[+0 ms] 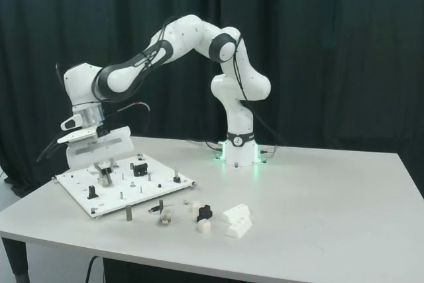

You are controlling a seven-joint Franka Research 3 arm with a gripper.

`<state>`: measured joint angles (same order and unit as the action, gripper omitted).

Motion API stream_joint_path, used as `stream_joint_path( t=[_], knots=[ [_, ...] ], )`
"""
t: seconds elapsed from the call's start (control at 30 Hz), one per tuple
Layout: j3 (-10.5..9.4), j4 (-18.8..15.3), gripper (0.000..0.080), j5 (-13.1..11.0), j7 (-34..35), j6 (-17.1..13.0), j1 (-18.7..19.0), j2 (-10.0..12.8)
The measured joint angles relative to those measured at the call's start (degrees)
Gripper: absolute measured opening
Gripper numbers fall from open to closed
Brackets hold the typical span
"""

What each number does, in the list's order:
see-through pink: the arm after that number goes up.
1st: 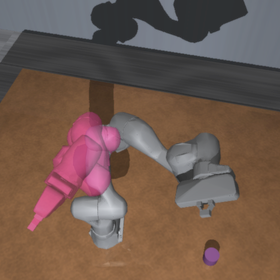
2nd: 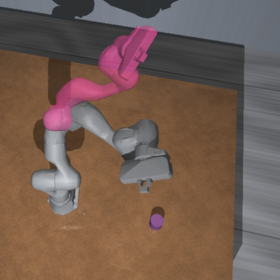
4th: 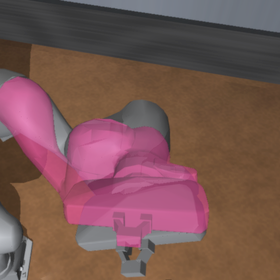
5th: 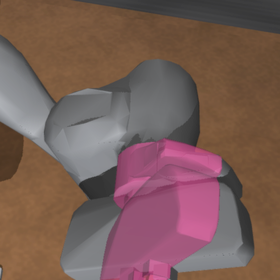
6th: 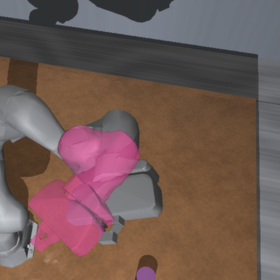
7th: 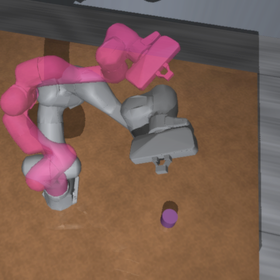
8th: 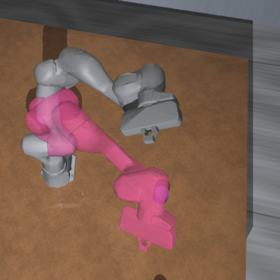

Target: Place round peg 3.

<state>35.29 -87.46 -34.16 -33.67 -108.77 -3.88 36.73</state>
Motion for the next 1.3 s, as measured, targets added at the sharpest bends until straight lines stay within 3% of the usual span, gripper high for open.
stream_joint_path(
  t=[0.47,0.77,1.3],
  knots=[
    [1.1,-2.11,0.011,2.24,14.91,0.26,9.63,-0.72],
    [1.1,-4.6,0.011,5.25,24.29,-0.6,15.39,-1.41],
    [0.23,-12.18,0.011,9.13,38.81,-9.64,22.91,-3.58]
  ],
)
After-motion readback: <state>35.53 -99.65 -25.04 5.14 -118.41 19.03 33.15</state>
